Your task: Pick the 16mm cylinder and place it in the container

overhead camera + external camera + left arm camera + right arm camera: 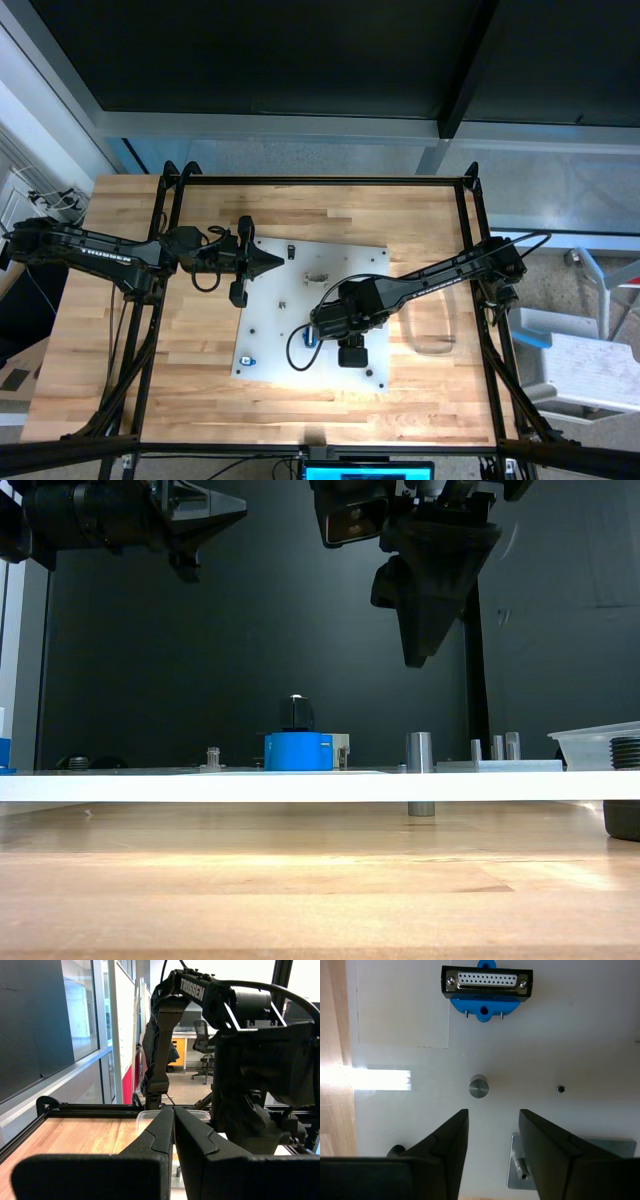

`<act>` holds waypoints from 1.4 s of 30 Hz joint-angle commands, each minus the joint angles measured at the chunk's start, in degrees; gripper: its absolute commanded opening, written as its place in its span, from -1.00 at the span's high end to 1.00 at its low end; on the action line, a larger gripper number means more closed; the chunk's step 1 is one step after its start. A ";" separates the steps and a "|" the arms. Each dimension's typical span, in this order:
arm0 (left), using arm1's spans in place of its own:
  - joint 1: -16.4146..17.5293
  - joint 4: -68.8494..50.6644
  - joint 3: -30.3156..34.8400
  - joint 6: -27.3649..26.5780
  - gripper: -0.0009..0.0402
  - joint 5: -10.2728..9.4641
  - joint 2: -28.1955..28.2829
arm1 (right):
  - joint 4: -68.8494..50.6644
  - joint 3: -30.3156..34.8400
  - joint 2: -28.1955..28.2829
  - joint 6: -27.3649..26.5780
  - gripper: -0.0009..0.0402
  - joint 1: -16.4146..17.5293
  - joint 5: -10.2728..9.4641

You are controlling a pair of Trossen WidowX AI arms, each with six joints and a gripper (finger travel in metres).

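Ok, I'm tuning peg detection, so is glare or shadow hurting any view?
Right wrist view: a bright glare patch on the white board, clear of the cylinder under the open right gripper. Left wrist view: the shut left gripper, over the board's far left corner, looks dark against a bright background. Low view: both grippers are dark silhouettes.

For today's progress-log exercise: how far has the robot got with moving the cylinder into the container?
Done: nothing yet; the cylinder stands upright on the board. In hand: the right gripper hovers above it, jaws open, not touching. To do: lower, grip, lift, carry to the container beside the board. The left gripper is parked over the board's left edge, jaws shut.
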 commanded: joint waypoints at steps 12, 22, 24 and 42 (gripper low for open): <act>0.00 0.02 0.00 0.02 0.96 0.02 0.00 | 1.95 0.04 3.10 1.01 0.12 0.70 0.00; 0.00 0.02 0.00 0.02 0.96 0.02 0.00 | 3.21 0.04 5.09 1.09 0.11 0.83 -0.04; 0.02 0.00 0.00 0.02 0.96 0.02 0.00 | 3.34 0.04 5.51 1.11 0.12 0.83 -0.04; 0.02 0.00 0.00 0.02 0.96 0.02 0.00 | 7.30 -3.54 5.90 0.92 0.12 0.94 0.00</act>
